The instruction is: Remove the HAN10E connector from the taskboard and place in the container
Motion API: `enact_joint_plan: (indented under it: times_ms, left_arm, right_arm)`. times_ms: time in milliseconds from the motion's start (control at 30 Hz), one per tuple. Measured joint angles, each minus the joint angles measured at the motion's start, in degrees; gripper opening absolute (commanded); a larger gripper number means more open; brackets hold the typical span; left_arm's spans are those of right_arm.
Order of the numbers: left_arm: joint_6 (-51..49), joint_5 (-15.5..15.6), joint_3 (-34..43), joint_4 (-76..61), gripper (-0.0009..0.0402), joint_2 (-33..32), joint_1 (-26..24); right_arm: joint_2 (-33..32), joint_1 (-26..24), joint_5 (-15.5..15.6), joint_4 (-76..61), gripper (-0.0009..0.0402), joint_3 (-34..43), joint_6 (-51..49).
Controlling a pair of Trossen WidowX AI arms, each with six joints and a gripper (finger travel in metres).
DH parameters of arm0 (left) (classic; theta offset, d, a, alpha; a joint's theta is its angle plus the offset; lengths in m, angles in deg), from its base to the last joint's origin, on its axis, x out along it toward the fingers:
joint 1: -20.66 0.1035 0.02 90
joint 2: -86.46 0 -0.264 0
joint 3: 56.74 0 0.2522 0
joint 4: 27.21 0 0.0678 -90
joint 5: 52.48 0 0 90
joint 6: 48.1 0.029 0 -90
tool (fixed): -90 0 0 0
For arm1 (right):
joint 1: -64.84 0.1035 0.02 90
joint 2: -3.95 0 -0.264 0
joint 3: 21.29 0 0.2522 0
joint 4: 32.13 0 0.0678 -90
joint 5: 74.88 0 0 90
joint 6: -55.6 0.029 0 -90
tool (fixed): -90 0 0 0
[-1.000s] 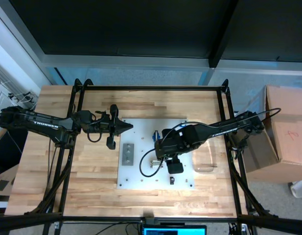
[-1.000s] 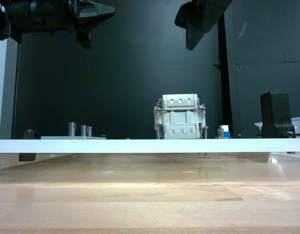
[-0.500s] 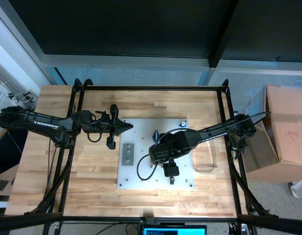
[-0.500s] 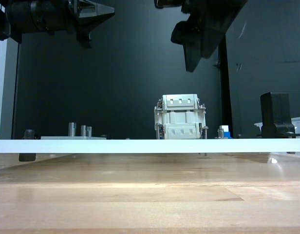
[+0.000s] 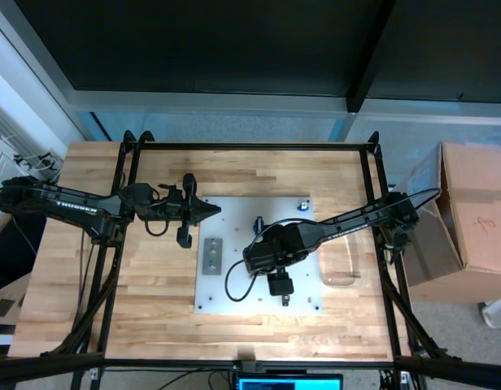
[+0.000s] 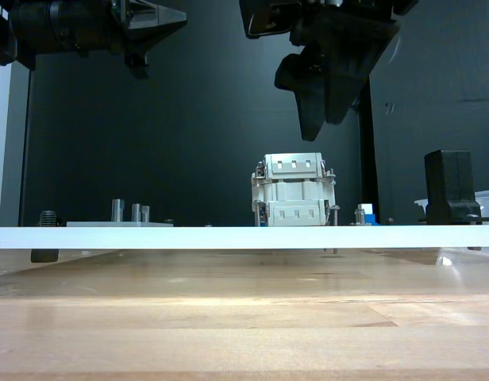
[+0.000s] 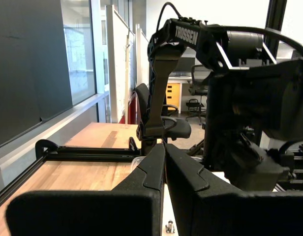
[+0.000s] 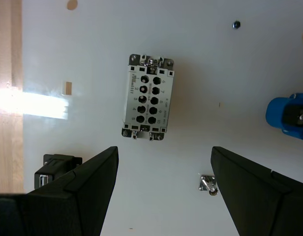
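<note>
While both end effectors [image 5: 216, 210] [image 8: 164, 150] hover, connector [image 8: 147, 97] seems seated.

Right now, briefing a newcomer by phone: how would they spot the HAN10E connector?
On the white taskboard, the HAN10E connector stands upright, unheld, beneath the open right end effector; the shut left end effector hovers over the board's far-left corner. It is the grey block with ten round sockets in two rows, unlike the blue plug nearby.

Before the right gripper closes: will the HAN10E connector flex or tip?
Probably stiff: HAN10E connector is a blocky housing seated upright on the taskboard. Squat, so unlikely to tip. Metal end fittings may resist pulling. Right gripper open above it; left gripper shut, high at board's left edge.
</note>
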Motion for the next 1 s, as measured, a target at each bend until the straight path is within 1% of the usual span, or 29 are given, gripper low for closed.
enact_joint_plan:
  times_ms: [233, 300, 467, 700, 800, 1000]
  left_arm:
    - [0.00, 0.00, 0.00, 0.00, 0.0000, 0.00, 0.00]
    - [-0.02, 0.00, 0.00, -0.04, 0.0000, 0.00, 0.00]
    - [0.00, 0.00, 0.00, -0.02, 0.0000, 0.00, 0.00]
    - [0.00, 0.00, 0.00, 0.04, 0.0000, 0.00, 0.00]
    - [0.00, 0.00, 0.00, -0.04, 0.0000, 0.00, 0.00]
    - [0.00, 0.00, 0.00, -0.02, 0.0000, 0.00, 0.00]
  right_arm:
    - [-1.27, 0.07, 0.09, 0.15, 0.0263, 0.00, 0.85]
    - [-1.60, 0.04, 0.96, 0.24, 0.0263, 0.00, 1.01]
    - [-2.49, 0.04, 1.44, 0.42, 0.0263, 0.00, 1.55]
    - [-3.06, 0.07, 1.51, 0.76, 0.0262, -0.02, 2.19]
    - [-3.06, 0.04, 1.46, 1.03, 0.0248, -0.37, 2.45]
    - [-3.06, 0.04, 1.49, 1.75, 0.0194, -2.21, 3.28]
